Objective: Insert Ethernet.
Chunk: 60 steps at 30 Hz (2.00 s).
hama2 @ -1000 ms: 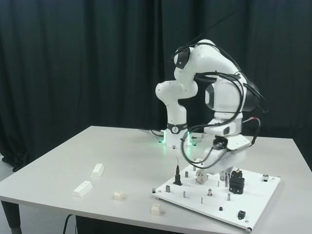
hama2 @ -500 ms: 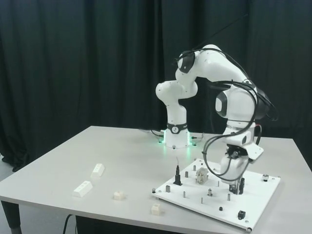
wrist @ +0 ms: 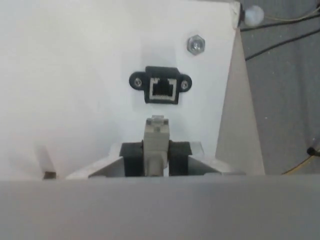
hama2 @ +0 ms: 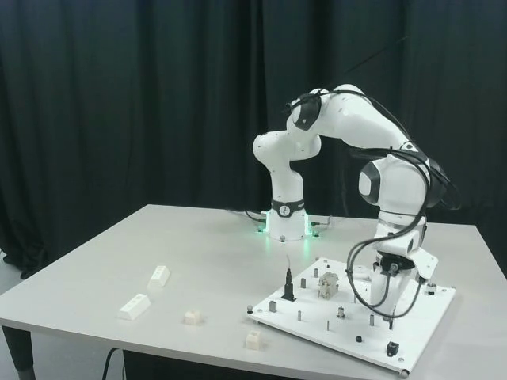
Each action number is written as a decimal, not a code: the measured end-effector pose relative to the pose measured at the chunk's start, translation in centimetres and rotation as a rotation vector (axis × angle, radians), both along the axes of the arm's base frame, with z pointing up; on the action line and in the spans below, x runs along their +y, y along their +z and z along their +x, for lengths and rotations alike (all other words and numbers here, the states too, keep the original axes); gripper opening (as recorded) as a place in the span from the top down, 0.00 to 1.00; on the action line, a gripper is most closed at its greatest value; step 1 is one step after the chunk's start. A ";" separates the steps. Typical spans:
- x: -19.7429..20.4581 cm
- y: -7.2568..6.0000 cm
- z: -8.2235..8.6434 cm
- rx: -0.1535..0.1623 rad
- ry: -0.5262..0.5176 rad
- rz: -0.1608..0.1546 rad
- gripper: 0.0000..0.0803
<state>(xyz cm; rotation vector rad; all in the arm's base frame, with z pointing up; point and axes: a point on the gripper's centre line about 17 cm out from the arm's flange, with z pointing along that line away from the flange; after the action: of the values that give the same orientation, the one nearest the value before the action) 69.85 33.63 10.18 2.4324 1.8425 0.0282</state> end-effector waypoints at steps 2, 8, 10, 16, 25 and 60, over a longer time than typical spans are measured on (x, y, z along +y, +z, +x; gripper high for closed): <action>0.3 -0.3 0.0 0.004 0.007 -0.001 0.88; 1.1 -1.2 -0.2 0.021 0.014 0.003 0.88; 1.4 -1.4 -0.4 0.027 0.014 0.006 0.88; 1.8 -1.8 -0.5 0.037 0.020 0.003 0.88; 2.0 -2.2 -0.6 0.041 0.042 -0.002 0.88; 1.1 -3.0 0.3 0.038 0.053 -0.012 0.88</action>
<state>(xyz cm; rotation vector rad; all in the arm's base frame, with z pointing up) 70.13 34.71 7.18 2.3920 1.9174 -0.0253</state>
